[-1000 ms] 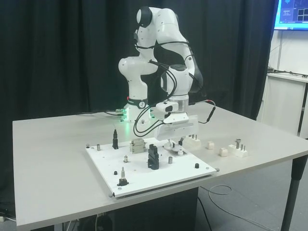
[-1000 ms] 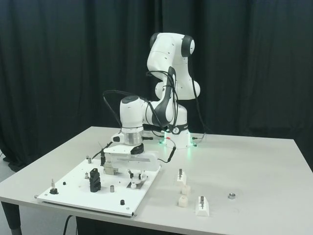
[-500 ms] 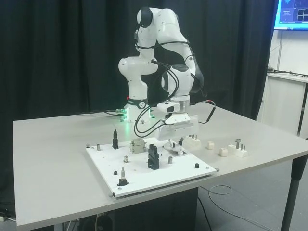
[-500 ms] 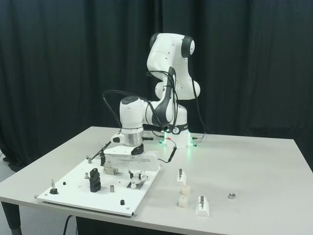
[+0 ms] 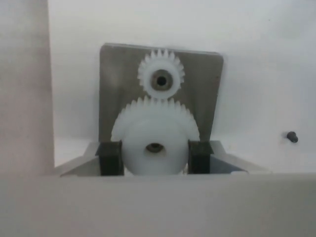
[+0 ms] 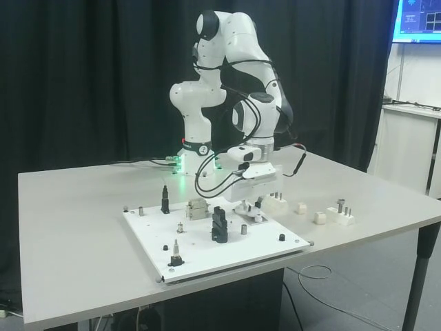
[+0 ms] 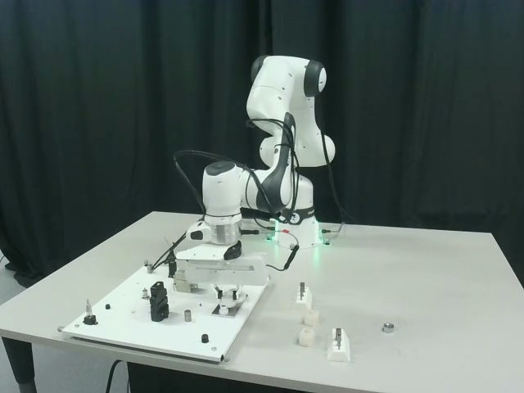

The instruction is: Insert medium gear.

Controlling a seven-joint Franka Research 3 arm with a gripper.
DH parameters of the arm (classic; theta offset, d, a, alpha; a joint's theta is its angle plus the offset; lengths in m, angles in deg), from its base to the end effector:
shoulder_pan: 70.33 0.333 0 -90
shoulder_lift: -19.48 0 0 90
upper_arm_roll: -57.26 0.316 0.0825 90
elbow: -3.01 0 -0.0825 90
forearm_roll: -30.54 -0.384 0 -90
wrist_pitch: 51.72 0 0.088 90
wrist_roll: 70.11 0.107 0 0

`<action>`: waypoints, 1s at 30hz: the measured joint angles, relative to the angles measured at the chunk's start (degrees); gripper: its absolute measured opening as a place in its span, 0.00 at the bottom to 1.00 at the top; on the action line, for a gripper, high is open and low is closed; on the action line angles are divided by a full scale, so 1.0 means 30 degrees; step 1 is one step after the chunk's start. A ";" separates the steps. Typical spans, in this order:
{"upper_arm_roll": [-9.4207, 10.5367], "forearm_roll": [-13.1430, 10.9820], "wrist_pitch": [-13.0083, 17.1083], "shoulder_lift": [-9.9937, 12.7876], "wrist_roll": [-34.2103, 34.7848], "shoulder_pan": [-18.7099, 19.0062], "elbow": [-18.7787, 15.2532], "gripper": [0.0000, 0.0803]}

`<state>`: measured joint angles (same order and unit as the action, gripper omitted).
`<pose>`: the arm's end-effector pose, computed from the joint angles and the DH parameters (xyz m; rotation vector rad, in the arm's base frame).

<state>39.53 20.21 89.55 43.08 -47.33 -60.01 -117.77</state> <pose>0.5723 -0.0739 0.2248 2.9634 -0.9937 -0.0403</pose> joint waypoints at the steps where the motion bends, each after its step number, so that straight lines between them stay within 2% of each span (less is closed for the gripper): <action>1: -0.0001 0.0007 0.0003 0.0001 -0.0214 0.0000 0.0000 0.35; 14: -0.0001 0.0201 0.0049 0.0007 -0.3623 0.0003 -0.0004 0.35; 30: -0.0009 0.0246 0.0082 0.0006 -0.6710 0.0002 -0.0014 0.35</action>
<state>39.50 20.95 89.79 43.10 -67.46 -60.00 -117.81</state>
